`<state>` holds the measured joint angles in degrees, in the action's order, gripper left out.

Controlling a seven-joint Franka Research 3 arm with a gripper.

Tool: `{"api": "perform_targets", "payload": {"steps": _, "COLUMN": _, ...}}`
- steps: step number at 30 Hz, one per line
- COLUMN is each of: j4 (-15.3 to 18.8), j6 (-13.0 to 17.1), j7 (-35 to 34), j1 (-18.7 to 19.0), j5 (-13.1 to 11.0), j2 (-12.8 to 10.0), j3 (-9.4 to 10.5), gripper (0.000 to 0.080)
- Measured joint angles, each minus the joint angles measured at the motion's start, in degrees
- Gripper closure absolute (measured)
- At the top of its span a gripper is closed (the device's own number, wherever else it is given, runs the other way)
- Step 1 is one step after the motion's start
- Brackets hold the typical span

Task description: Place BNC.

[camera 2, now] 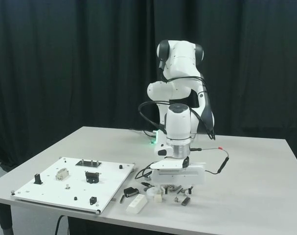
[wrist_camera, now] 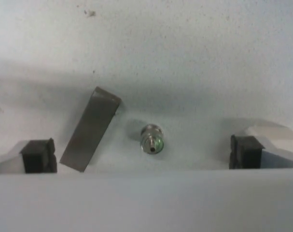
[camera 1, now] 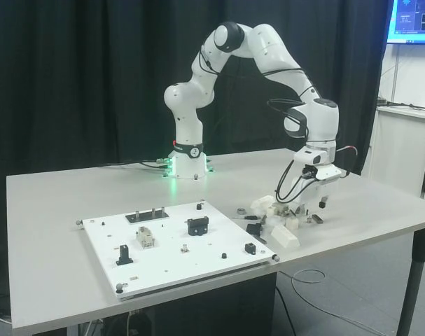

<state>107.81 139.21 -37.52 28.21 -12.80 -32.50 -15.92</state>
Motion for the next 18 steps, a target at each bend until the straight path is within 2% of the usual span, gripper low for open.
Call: {"api": "perform_targets", "payload": {"steps": 18, "j4": 0.01, "j6": -0.66, "j7": 0.5, "j1": 0.0, "j5": 0.15, "j2": 0.76, "j3": -0.19, "gripper": 0.0003}}
